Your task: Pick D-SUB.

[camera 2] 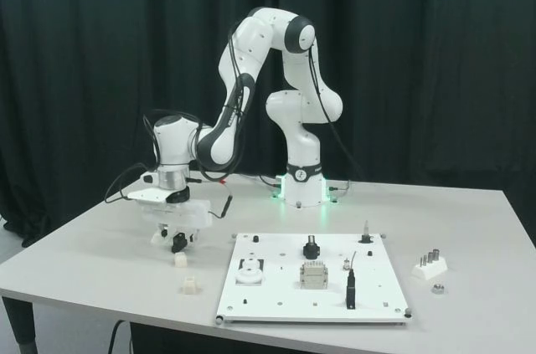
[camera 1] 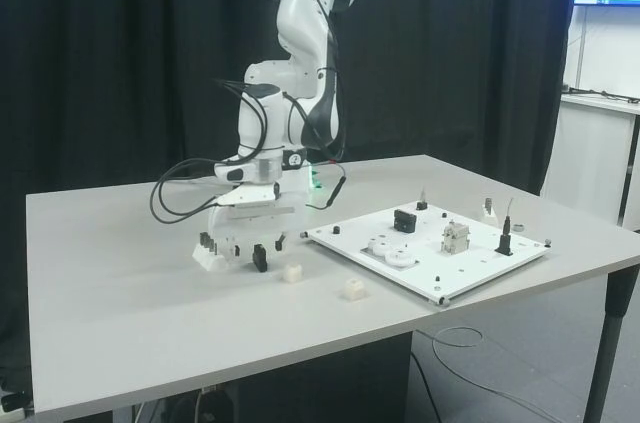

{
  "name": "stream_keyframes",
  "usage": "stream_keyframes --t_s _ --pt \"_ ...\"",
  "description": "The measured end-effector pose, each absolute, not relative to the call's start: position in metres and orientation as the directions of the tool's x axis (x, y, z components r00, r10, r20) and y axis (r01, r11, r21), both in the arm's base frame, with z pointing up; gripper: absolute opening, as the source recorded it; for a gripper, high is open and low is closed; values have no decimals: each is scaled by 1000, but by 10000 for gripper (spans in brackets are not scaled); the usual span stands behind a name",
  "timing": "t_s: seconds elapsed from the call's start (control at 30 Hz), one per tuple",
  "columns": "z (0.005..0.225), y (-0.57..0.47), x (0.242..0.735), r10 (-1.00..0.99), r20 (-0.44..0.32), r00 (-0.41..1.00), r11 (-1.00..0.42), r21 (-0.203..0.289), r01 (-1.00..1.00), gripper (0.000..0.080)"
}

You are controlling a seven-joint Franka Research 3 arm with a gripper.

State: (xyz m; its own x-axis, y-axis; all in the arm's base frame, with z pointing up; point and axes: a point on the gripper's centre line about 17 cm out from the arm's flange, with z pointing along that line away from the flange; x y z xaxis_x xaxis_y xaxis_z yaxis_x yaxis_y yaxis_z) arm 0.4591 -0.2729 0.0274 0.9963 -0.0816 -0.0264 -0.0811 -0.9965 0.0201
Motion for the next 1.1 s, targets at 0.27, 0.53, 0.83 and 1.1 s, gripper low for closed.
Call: stream_keyframes --t_s 0.27,0.53,0.83,1.1 --pt "24 -273 460 -78 -24 997 -997 28 -78 800" --pt "24 -272 462 -85 -19 996 -996 25 -84 530" --pt "23 -271 463 -84 -18 996 -996 25 -83 150" --pt "28 -269 470 -74 -6 997 -997 27 -73 156"
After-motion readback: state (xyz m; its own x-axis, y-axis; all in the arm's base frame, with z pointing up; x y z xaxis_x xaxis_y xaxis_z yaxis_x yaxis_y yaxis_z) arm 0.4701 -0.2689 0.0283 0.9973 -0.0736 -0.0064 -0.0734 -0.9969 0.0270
